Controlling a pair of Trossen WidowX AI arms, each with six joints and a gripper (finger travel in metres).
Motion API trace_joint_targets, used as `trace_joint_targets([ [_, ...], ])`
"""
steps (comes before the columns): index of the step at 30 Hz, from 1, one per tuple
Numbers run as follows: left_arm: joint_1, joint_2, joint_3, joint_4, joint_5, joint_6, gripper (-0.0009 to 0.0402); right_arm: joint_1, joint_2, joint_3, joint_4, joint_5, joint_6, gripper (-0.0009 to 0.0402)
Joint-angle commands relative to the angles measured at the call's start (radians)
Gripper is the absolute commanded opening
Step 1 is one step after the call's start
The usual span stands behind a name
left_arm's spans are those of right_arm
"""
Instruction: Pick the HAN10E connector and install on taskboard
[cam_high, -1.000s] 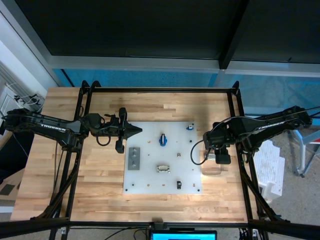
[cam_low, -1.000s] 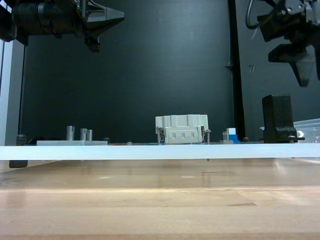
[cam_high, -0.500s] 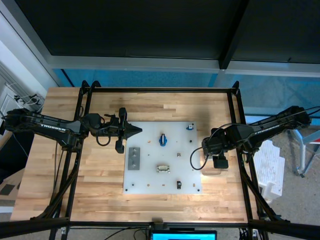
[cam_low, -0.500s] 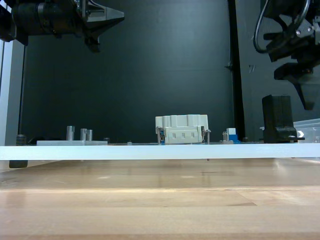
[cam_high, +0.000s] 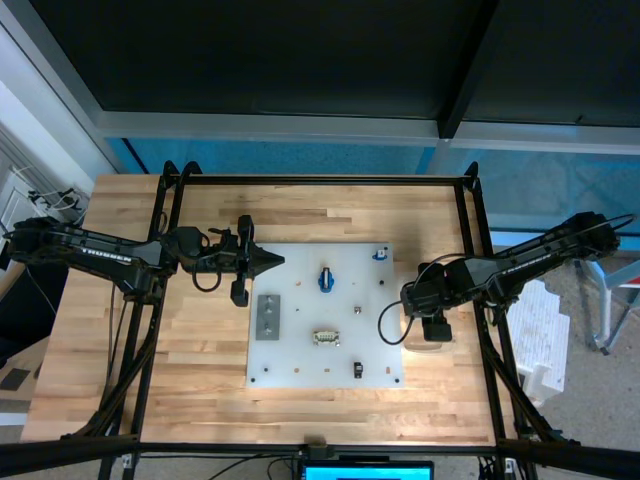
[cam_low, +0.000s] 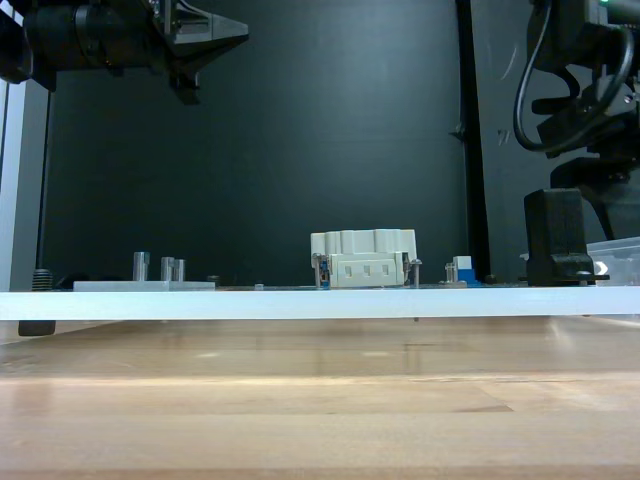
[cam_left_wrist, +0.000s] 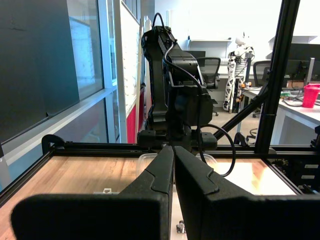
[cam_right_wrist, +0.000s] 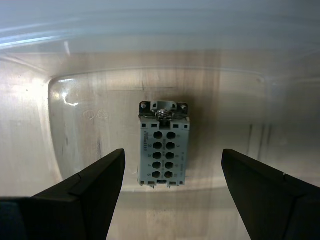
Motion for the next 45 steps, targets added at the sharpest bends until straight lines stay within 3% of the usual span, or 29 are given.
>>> trace_joint_targets([
  [1,0.0,0.0,0.0,0.0,0.0,0.0,0.0001,0.002,0.01,-0.01,0.02,0.0,-0.003,0.0264],
  [28,0.0,0.0,0.0,0.0,0.0,0.0,0.0001,0.009,0.023,-0.109,0.146,-0.009,0.001,0.0247],
  [45,0.0,0.0,0.0,0.0,0.0,0.0,0.0001,0.01,0.022,-0.105,0.143,-0.02,-0.002,0.0092],
])
